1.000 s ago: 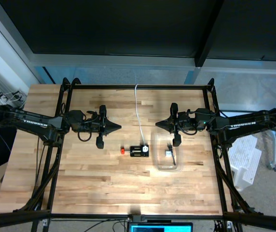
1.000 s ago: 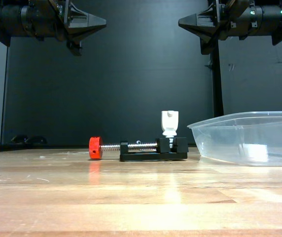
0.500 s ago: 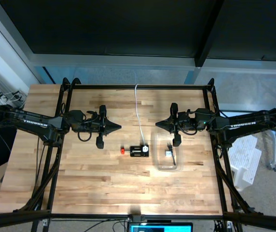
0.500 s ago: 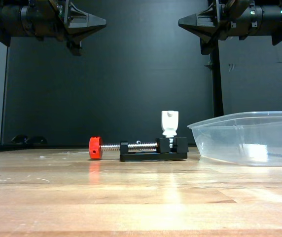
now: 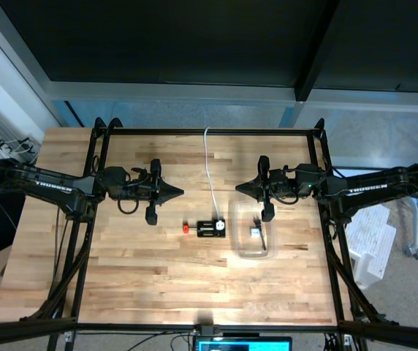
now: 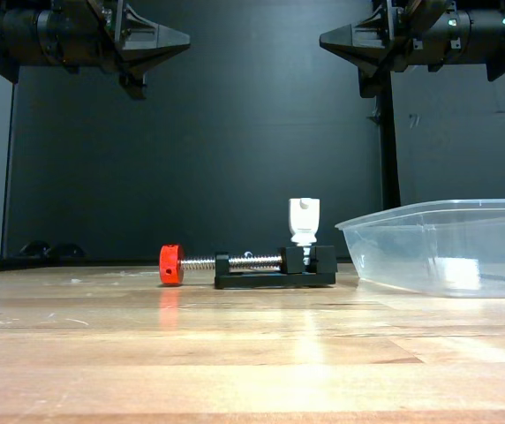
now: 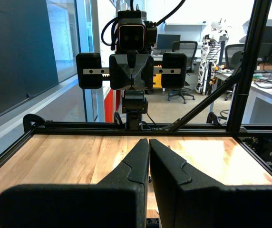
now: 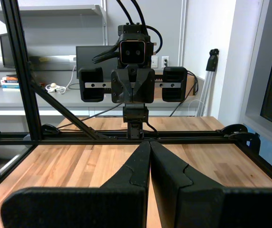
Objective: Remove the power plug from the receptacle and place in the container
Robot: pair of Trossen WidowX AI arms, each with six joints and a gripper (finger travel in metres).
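Nothing has moved: the plug (image 5: 261, 232) lies in the container (image 5: 256, 256), near and beneath the raised right gripper (image 5: 238, 187), whose fingers are together. The left gripper (image 5: 180, 193), fingers likewise together, faces it, well apart from the plug.

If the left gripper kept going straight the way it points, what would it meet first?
Likely the right gripper, pointing back at it at similar height; the left gripper aims along a line passing above the vise and container.
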